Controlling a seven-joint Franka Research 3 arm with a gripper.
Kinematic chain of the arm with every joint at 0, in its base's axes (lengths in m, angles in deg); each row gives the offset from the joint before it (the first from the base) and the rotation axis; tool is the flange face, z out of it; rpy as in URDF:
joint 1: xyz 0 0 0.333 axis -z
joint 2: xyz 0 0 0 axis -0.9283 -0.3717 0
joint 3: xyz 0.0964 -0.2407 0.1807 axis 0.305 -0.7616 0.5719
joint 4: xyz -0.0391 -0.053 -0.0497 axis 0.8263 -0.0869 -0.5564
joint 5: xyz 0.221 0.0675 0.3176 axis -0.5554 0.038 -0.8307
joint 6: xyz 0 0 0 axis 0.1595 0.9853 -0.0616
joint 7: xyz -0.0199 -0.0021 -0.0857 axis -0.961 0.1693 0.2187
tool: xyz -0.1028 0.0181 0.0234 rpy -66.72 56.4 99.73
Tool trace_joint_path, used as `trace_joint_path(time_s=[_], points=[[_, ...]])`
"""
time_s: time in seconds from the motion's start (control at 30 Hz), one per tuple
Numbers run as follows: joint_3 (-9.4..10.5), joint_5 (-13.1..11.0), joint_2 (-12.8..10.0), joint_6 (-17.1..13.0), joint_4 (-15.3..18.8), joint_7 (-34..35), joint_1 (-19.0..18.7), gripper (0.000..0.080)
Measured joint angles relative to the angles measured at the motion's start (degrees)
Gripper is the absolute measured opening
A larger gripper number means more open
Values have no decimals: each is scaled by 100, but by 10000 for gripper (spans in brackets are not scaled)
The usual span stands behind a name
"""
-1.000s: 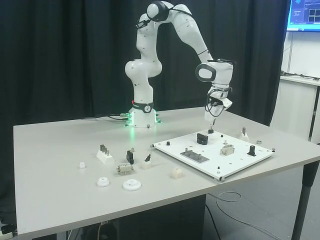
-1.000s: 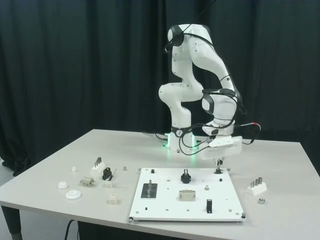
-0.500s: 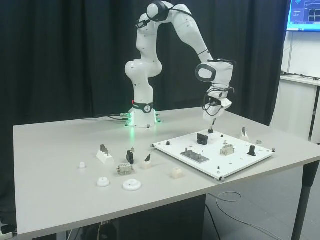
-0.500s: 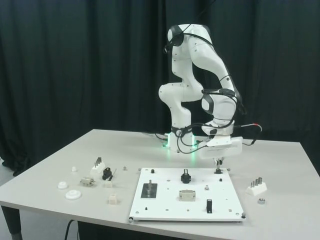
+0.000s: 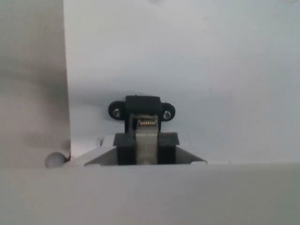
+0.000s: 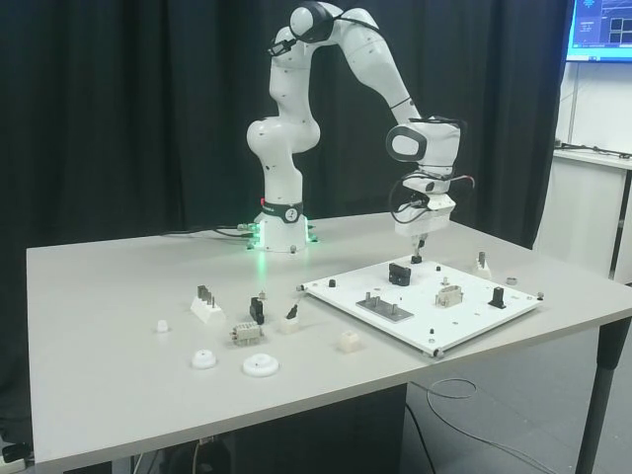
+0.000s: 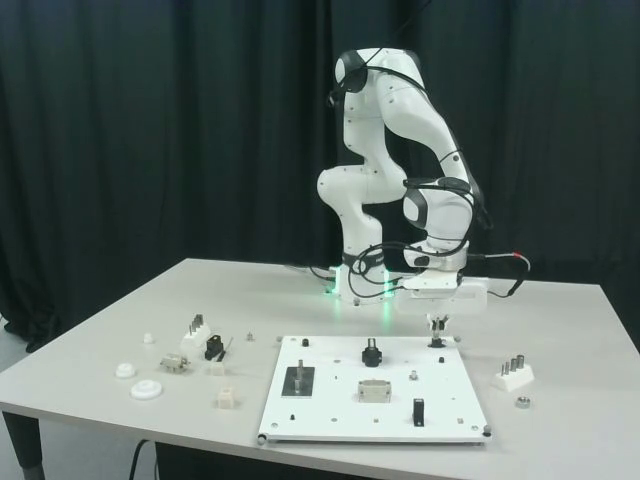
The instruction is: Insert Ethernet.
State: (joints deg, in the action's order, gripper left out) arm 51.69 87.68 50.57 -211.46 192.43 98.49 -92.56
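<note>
The grey tabletop (image 6: 118,296) carries a white assembly board (image 7: 330,415), and the white Franka arm (image 6: 370,59) reaches out over the board's far corner, with loose parts lying well apart on the other side of the tabletop. The tool (image 7: 437,322) hangs just above a small black Ethernet socket (image 5: 143,106) screwed to the board. In the wrist view the fingers are clamped on an Ethernet plug (image 5: 147,136), its row of metal contacts facing the camera and its tip right at the socket's mouth; whether the tip is already touching or a little above is hard to tell from here. The step in hand appears to be the final alignment before insertion. The next move likely calls for a straight, slow push down along the socket's axis, keeping the plug square so it seats without jamming.
</note>
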Motion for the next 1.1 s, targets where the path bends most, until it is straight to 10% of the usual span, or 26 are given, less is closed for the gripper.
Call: trace_joint_path(time_s=[1.1], points=[[6,-142,-1,-2,-1,625,25,91]])
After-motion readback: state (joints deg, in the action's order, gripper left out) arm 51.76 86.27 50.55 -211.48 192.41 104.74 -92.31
